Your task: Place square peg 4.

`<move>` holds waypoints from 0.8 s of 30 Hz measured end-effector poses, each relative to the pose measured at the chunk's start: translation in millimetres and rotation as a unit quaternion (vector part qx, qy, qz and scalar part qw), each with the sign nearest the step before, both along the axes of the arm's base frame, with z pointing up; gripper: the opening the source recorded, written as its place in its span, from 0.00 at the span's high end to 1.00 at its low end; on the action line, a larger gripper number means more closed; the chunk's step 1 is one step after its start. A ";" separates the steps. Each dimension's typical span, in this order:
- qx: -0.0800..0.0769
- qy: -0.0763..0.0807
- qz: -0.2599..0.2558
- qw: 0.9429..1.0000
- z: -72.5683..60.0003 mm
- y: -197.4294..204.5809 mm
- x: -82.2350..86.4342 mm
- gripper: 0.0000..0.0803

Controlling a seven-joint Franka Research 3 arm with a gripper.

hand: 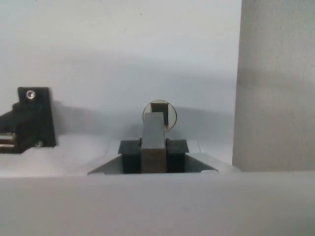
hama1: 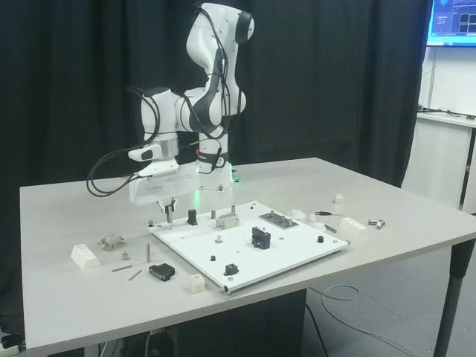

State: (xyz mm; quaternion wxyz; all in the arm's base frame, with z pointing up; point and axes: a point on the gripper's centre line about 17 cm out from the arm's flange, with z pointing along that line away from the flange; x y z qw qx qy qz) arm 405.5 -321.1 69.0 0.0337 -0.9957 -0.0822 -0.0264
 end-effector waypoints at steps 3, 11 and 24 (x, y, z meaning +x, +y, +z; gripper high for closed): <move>0.001 -0.002 0.000 1.000 2.4 -0.1 0.3 0.88; 0.002 -0.004 0.001 1.000 4.9 0.3 1.3 0.88; 0.002 -0.006 0.003 1.000 7.5 0.9 5.2 0.88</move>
